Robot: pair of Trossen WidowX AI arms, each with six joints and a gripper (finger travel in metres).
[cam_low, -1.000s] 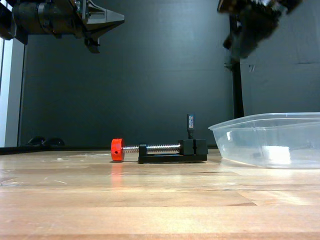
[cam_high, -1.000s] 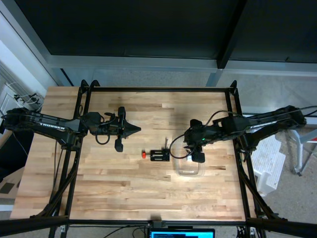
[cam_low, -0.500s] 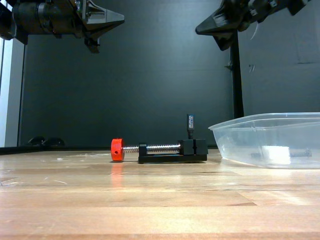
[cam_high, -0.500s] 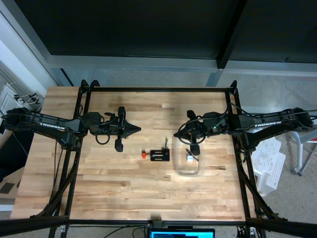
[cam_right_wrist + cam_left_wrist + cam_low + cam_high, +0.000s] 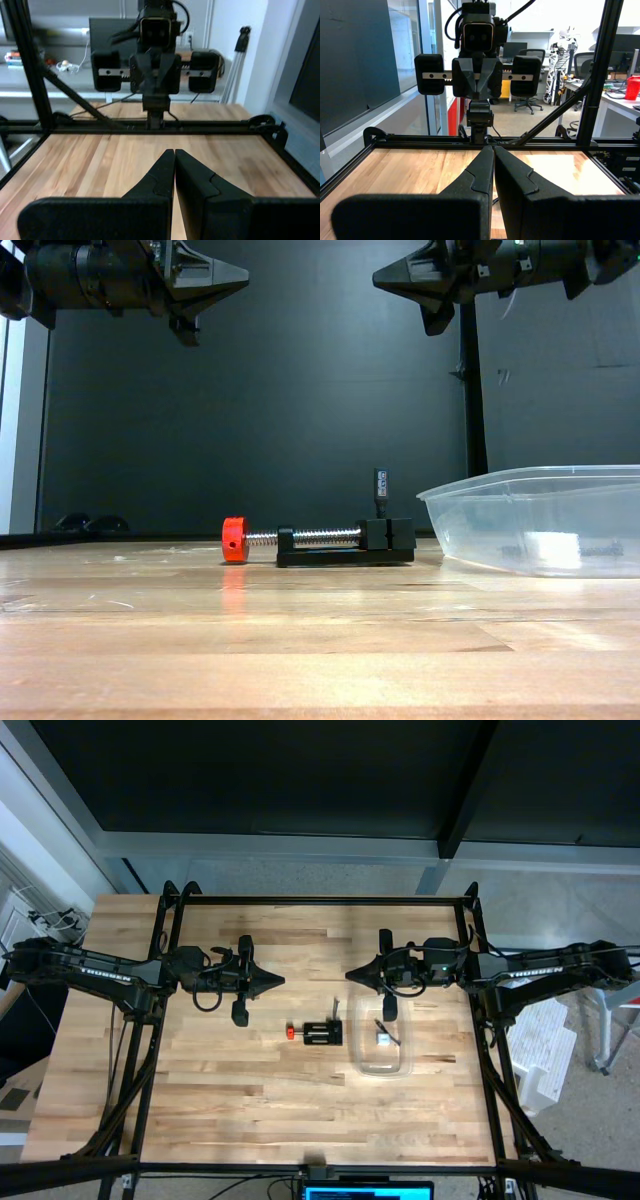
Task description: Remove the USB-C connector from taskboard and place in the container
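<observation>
From above, the right gripper [image 5: 352,976] has swung off the container [image 5: 393,1062], which holds the USB-C connector [image 5: 385,1029], to just beyond its far edge; in the low view it now hangs level, high above the container; the wrist views show its fingers [image 5: 160,175] pressed together, likewise the left gripper [image 5: 279,982], unmoved, well left of the container.

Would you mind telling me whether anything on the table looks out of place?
Nothing stands out. The taskboard sits flat beside the container, where the USB-C connector lies next to a white piece. The left gripper and right gripper hover shut above the table, tips facing each other.
</observation>
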